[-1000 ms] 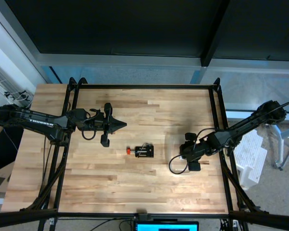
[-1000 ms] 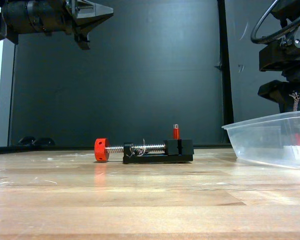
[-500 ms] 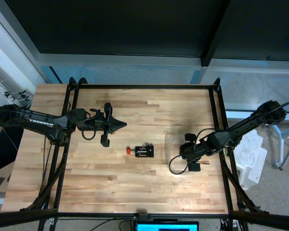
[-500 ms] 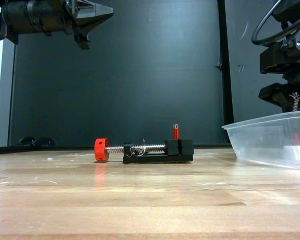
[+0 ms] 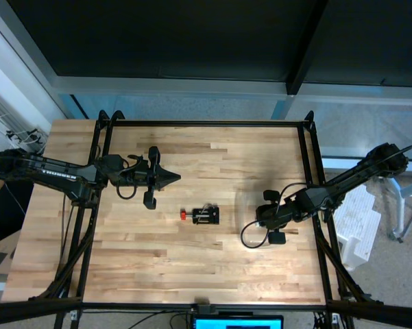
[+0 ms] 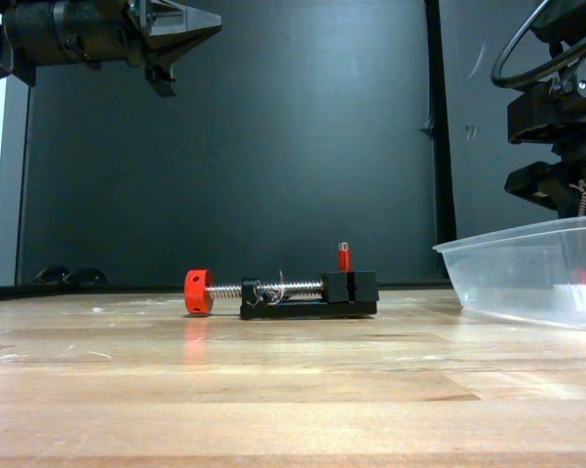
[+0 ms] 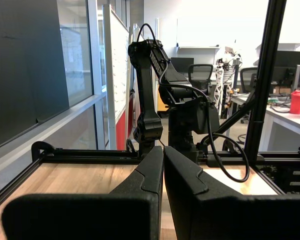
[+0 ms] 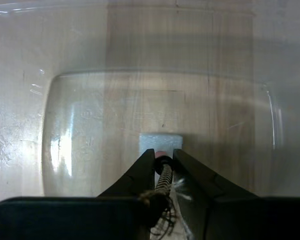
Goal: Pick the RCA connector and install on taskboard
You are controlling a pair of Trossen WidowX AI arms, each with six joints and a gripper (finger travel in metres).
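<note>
The taskboard [image 5: 204, 215] is a small black block with a red knob [image 6: 197, 292] and lies mid-table [image 6: 307, 292]. My right gripper [image 8: 163, 161] hangs over the clear tray [image 6: 517, 273], shut on the RCA connector [image 8: 164, 179], a silvery coiled plug with a reddish tip. In the low view the RCA connector [image 6: 583, 195] shows just above the tray rim, in the right gripper [image 6: 577, 200]. My left gripper [image 5: 177, 178] is shut and empty, held high to the left of the taskboard [image 6: 214, 19].
A small white cube [image 8: 160, 140] lies on the tray floor right under the held plug. The tray wall [image 8: 50, 100] curves around it. A black frame [image 5: 206, 124] borders the wooden table. The right arm's cable [image 5: 250, 236] loops beside the tray.
The right gripper has shifted slightly over the tray with the plug still in it. The left arm and the taskboard have not moved.
</note>
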